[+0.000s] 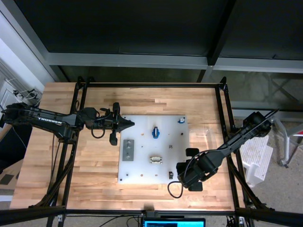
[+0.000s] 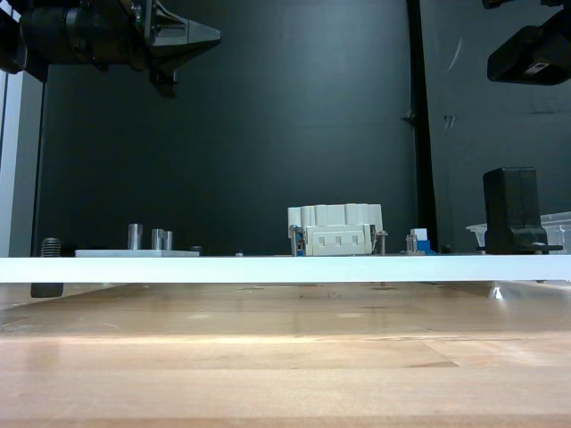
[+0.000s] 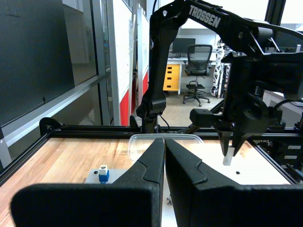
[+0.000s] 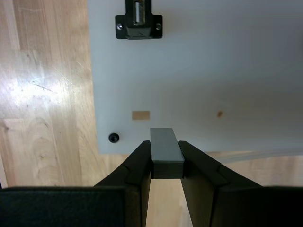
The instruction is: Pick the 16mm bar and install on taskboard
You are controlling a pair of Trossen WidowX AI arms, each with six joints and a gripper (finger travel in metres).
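Note:
The 16mm bar is a short grey metal piece, clamped end-on between the fingers of my right gripper. That gripper hangs over the near right corner of the white taskboard, beside its black fitting. In the high view the right gripper sits at the taskboard's near right edge. The left wrist view shows the bar pointing down from the right gripper. My left gripper is shut and empty, raised over the board's far left edge.
On the board are a grey block with holes, a blue fitting, a beige connector and a small black fitting. A clear plastic tray lies beyond the board's right side. A black frame rims the table.

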